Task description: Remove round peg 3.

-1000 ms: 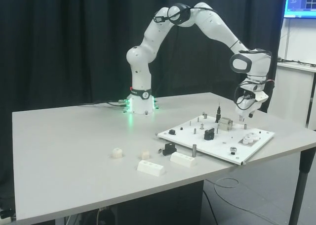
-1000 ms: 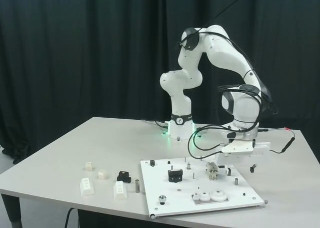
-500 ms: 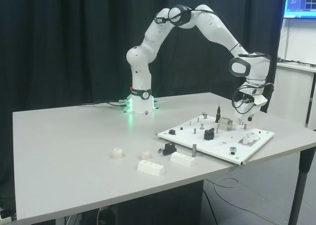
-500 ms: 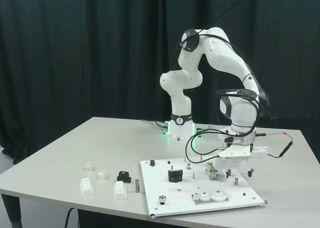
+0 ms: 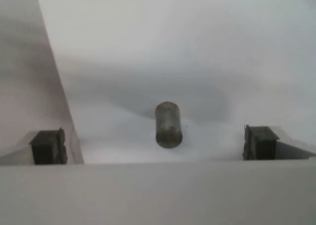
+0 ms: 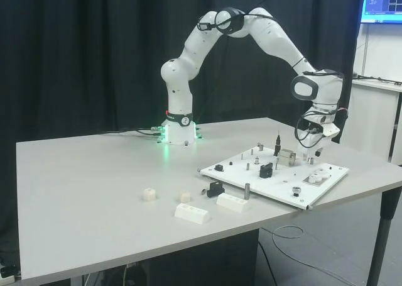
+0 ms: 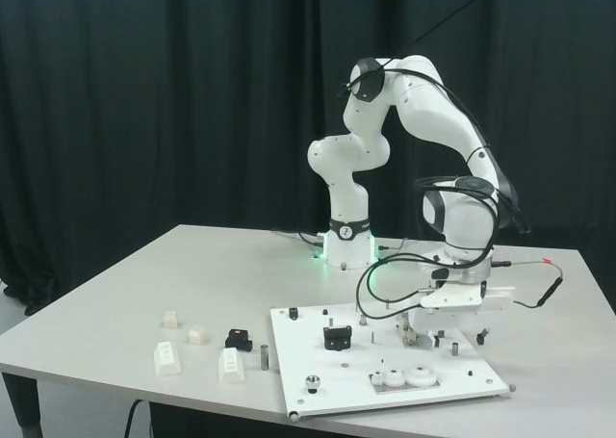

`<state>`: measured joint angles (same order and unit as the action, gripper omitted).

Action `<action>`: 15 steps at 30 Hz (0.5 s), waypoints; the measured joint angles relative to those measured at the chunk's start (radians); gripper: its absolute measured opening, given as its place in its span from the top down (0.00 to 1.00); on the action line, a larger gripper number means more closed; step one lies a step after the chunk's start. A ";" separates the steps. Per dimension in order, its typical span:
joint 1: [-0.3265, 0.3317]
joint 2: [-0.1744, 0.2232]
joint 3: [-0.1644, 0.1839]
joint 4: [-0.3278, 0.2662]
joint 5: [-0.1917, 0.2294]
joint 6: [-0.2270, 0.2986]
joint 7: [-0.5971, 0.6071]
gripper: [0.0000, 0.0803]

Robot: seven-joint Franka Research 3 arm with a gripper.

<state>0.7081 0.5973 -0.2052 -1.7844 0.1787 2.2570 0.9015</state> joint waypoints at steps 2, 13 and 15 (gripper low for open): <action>-0.001 0.002 0.000 0.000 0.000 0.002 -0.002 0.00; -0.005 0.014 0.000 -0.002 0.000 0.015 -0.027 0.00; -0.006 0.016 0.000 -0.003 0.000 0.016 -0.030 0.00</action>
<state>0.7021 0.6135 -0.2055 -1.7871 0.1787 2.2727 0.8713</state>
